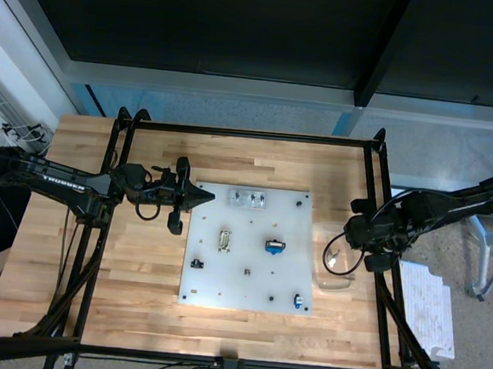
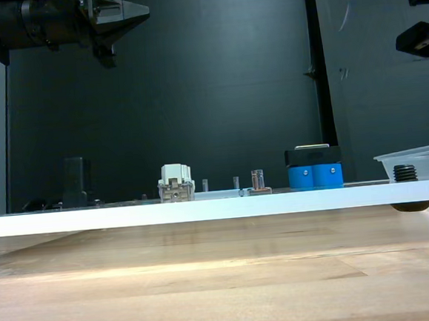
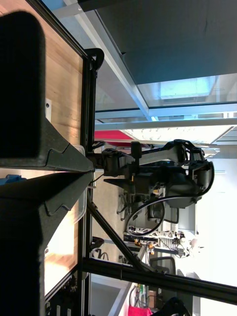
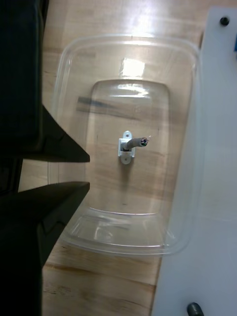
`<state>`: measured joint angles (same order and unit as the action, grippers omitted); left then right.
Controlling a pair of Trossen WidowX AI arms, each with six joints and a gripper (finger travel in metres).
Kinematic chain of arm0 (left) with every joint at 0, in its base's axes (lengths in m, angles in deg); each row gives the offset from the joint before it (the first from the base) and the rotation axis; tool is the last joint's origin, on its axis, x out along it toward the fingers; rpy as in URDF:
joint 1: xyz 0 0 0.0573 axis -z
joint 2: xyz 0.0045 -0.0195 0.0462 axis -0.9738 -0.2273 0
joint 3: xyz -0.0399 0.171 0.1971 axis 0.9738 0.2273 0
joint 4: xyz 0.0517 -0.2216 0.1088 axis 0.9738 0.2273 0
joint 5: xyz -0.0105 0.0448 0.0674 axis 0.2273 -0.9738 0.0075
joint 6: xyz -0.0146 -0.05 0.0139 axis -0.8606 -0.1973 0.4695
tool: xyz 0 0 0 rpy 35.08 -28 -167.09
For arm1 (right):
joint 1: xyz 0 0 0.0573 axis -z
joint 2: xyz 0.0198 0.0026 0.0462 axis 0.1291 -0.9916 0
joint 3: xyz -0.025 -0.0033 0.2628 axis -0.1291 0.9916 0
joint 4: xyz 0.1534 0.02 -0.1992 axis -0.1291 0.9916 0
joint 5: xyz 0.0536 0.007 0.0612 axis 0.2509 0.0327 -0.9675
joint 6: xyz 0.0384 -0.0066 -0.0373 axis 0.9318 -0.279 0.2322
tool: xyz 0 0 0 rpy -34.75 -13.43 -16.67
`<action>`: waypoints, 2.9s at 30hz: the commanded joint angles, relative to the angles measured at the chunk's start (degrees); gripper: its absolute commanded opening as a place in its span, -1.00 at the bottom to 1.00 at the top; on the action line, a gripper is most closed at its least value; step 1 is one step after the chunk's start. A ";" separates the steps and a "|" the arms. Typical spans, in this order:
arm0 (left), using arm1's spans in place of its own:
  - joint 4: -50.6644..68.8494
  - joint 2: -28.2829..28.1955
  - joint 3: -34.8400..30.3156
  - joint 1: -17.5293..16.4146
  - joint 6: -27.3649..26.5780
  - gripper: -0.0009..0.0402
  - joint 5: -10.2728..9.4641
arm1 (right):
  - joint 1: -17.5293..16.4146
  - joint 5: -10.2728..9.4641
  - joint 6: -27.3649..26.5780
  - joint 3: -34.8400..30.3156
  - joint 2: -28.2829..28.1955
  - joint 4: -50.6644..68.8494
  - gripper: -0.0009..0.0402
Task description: Pick the RJ45 connector and install on taskboard
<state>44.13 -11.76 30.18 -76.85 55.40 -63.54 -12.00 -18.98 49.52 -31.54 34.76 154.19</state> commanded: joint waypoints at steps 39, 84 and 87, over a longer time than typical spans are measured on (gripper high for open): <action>-0.02 -0.02 -0.02 0.00 0.02 -0.96 0.00 | -5.95 3.04 7.32 9.97 -10.84 -16.44 -0.30; -0.02 -0.02 -0.02 0.00 0.00 -0.96 0.00 | -6.40 1.55 7.82 11.87 -12.63 -18.97 -0.79; -0.02 -0.02 -0.02 -0.02 0.02 -0.96 0.00 | -6.40 1.55 7.82 11.87 -12.66 -18.95 -0.83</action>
<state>44.11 -11.78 30.15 -76.85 55.40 -63.56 -18.41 -17.43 57.32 -19.63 22.13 135.22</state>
